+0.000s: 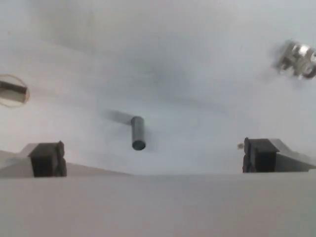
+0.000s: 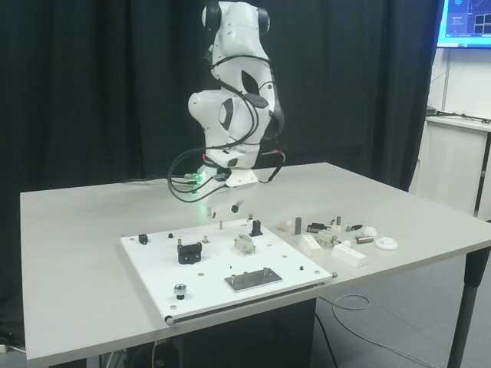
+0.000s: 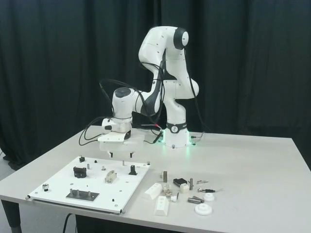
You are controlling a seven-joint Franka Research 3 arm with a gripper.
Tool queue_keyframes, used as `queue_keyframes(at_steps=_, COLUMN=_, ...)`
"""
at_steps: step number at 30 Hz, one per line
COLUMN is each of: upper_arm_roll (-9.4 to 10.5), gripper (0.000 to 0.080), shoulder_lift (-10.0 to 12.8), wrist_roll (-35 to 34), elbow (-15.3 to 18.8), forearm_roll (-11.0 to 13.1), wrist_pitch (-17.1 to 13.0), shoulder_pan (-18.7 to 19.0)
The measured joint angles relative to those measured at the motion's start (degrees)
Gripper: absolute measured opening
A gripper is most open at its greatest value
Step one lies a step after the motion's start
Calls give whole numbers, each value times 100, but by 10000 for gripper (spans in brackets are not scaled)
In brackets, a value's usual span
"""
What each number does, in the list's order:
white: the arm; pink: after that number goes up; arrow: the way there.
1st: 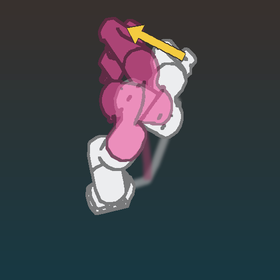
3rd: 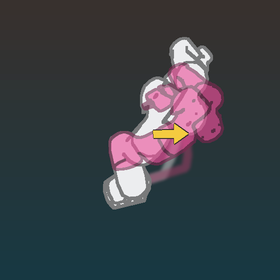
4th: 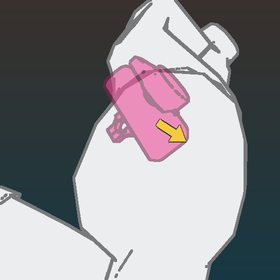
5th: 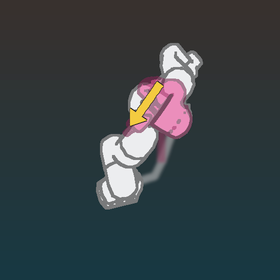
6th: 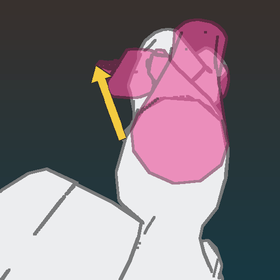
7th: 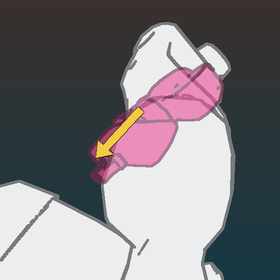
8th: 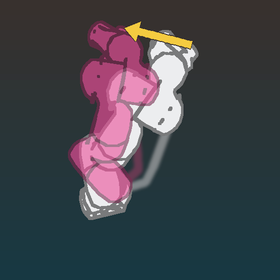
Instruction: Remove round peg 2.
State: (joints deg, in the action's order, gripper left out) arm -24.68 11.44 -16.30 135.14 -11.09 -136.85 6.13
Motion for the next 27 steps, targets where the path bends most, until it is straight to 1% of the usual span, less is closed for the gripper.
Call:
queue_keyframes(at_steps=3, upper_arm_roll=-6, gripper=800, shoulder_lift=-4, wrist_roll=-17, elbow=107, forearm_roll=114, wrist_pitch=-80, shoulder_pan=-33)
queue_keyframes(at_steps=10, upper_arm_roll=-61, gripper=800, shoulder_lift=-5, wrist_roll=-234, elbow=337, forearm_roll=534, wrist_pitch=-214, shoulder_pan=-37)
queue_keyframes(at_steps=17, upper_arm_roll=-79, gripper=800, shoulder_lift=-6, wrist_roll=-395, elbow=478, forearm_roll=855, wrist_pitch=-245, shoulder_pan=-37)
queue_keyframes(at_steps=20, upper_arm_roll=-85, gripper=800, shoulder_lift=-6, wrist_roll=-395, elbow=506, forearm_roll=943, wrist_pitch=-246, shoulder_pan=-37)
queue_keyframes(at_steps=27, upper_arm_roll=-100, gripper=800, shoulder_lift=-6, wrist_roll=-395, elbow=547, forearm_roll=1048, wrist_pitch=-301, shoulder_pan=-37)
